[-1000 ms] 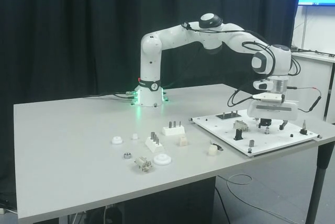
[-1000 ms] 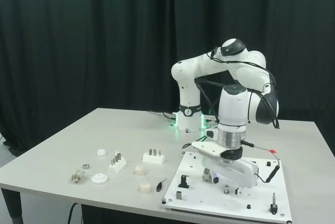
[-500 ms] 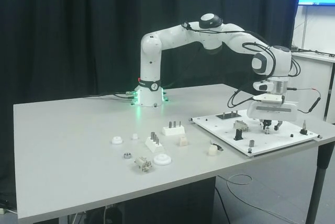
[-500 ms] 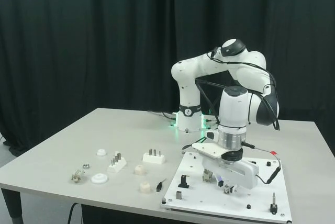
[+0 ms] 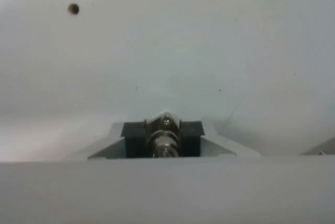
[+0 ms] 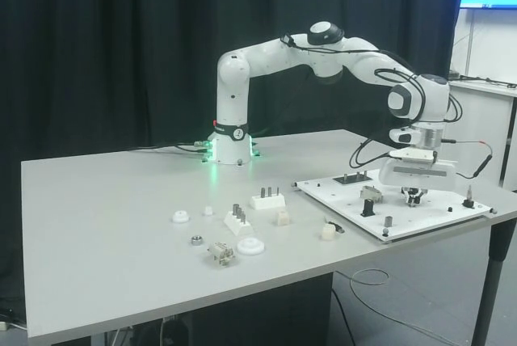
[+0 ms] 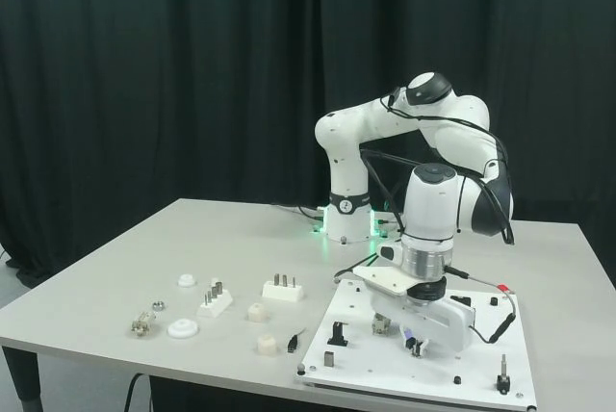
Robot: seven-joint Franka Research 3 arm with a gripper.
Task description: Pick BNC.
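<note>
In the wrist view the BNC connector (image 5: 165, 139), a small metal barrel, stands on the white board (image 5: 157, 51). A black finger pad (image 5: 135, 139) presses against each side of it, so my gripper (image 5: 165, 143) is shut on it. From the room views the gripper (image 6: 414, 195) (image 7: 416, 343) is low over the middle of the white board (image 6: 440, 215) (image 7: 481, 369), at the table's right end. The hand hides the connector in both room views.
A black bracket (image 6: 367, 207) and a small post (image 6: 468, 198) stand on the board near the hand. Loose parts lie mid-table: two white pin blocks (image 6: 267, 198) (image 6: 237, 221), white discs (image 6: 251, 246) (image 6: 180, 217) and a metal connector (image 6: 220, 253). The arm's base (image 6: 229, 148) glows green behind.
The hand has come down onto the board over the last second. Its fingers, apart before, have drawn together around the connector.
</note>
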